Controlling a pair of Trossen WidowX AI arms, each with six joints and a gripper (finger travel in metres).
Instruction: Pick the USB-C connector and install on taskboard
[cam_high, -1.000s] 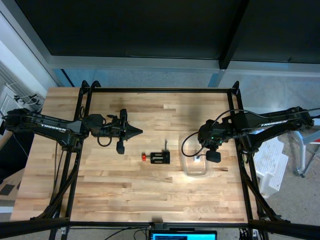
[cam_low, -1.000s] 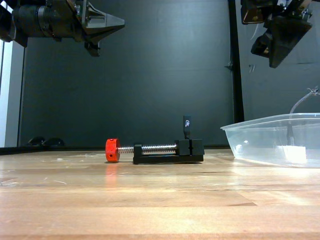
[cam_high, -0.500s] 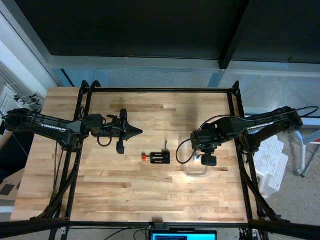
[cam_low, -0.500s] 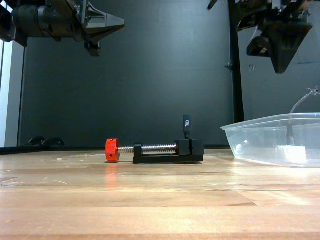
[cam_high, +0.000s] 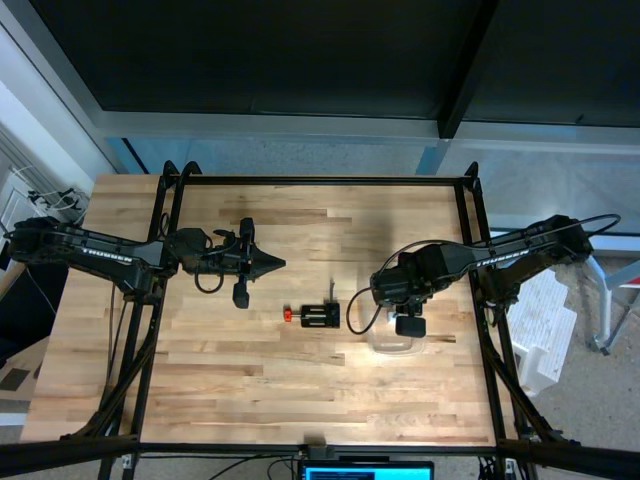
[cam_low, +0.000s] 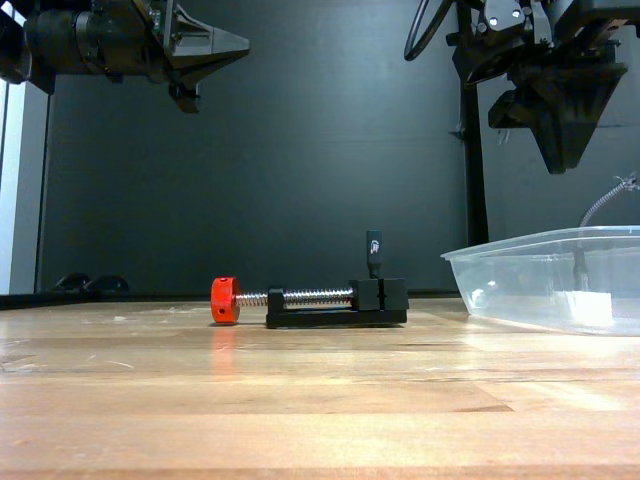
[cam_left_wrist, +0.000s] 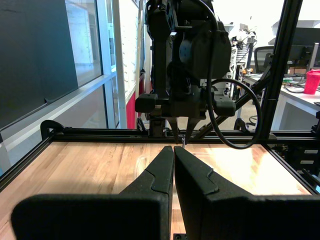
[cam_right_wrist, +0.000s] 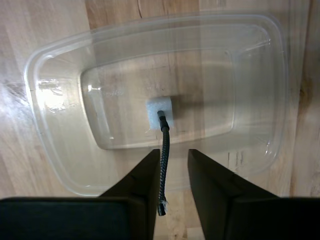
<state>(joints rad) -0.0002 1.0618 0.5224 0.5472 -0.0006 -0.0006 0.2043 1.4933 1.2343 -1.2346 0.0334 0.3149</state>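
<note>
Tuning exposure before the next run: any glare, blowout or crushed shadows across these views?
High view: pale glare on the clear tray. Low view: left gripper, parked high at left, and right gripper, above the tray, barely separate from the black backdrop. Left wrist view: windows blown out. Right wrist view: reflections streak the tray rim; open fingers dark.

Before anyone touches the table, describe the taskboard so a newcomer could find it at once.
On the wooden table, look between the left gripper, hanging high at the left, and the right gripper, hovering above the clear tray. The taskboard lies there: a small black block, alone in having an orange-red knob.
</note>
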